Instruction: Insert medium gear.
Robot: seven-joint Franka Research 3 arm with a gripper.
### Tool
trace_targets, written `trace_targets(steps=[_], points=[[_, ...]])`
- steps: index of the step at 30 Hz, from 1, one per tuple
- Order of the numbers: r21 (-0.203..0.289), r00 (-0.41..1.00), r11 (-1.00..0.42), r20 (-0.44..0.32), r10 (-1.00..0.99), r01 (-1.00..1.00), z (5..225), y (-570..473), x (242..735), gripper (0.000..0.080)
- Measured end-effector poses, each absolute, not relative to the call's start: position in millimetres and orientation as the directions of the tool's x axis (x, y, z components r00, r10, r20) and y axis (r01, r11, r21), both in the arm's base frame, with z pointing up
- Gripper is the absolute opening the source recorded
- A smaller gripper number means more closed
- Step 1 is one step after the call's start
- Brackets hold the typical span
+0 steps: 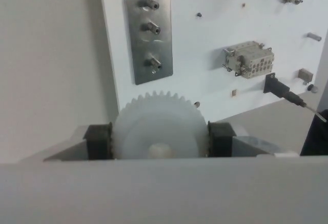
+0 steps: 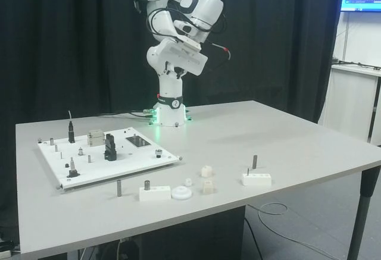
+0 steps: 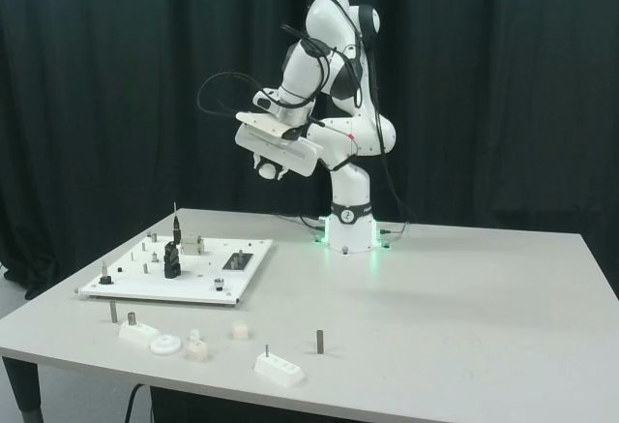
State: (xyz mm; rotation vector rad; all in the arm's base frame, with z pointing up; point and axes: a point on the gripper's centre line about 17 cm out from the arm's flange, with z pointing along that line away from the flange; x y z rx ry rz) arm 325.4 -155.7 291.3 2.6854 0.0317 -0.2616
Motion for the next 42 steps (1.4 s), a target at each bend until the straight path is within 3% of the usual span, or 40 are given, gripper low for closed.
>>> trace_targets(steps=[9, 16, 29, 42], points=[[0.411, 0.984, -0.908, -0.179, 0.001, 0.075, 292, -157, 328, 0.0396], [0.369, 0.98, -0.922, -0.192, 0.05, 0.119, 284, -168, 328, 0.0396], [0.24, 0.976, -0.959, -0.189, 0.108, 0.153, 259, -211, 318, 0.0396], [0.093, 0.97, -0.976, -0.159, 0.181, 0.198, 220, -250, 295, 0.0396]])
